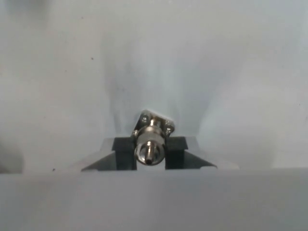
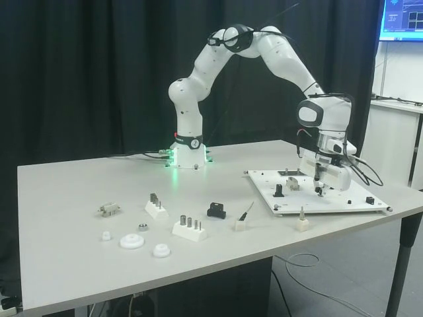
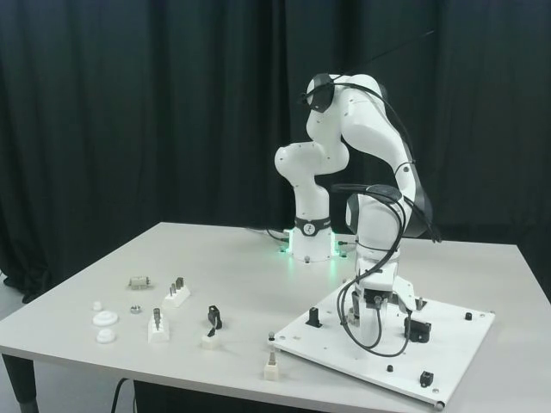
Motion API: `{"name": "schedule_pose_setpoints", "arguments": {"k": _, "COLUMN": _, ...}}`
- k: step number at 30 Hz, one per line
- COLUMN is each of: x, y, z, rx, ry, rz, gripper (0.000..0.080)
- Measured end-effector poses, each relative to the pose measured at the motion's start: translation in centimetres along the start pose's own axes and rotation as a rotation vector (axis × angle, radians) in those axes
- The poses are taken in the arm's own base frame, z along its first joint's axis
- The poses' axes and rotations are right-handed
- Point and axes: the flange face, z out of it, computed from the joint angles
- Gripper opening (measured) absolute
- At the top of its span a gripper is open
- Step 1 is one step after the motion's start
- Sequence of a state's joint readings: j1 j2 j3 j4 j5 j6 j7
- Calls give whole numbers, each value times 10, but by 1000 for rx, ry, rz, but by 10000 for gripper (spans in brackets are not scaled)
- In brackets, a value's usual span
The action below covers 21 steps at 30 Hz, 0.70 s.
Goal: Insert BNC.
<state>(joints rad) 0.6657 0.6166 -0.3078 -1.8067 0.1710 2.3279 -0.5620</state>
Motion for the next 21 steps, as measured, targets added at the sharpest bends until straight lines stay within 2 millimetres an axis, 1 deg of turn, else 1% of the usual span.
{"name": "schedule_pose_setpoints", "arguments": {"k": 8, "x": 0, "y": 0, "z": 0, "rx": -1, "ry": 1, "rz": 5, "gripper": 124}}
{"name": "schedule_pose_setpoints", "arguments": {"k": 21, "x": -1, "y": -1, "z": 0, "rx": 0, "ry": 1, "rz": 122, "gripper": 124}}
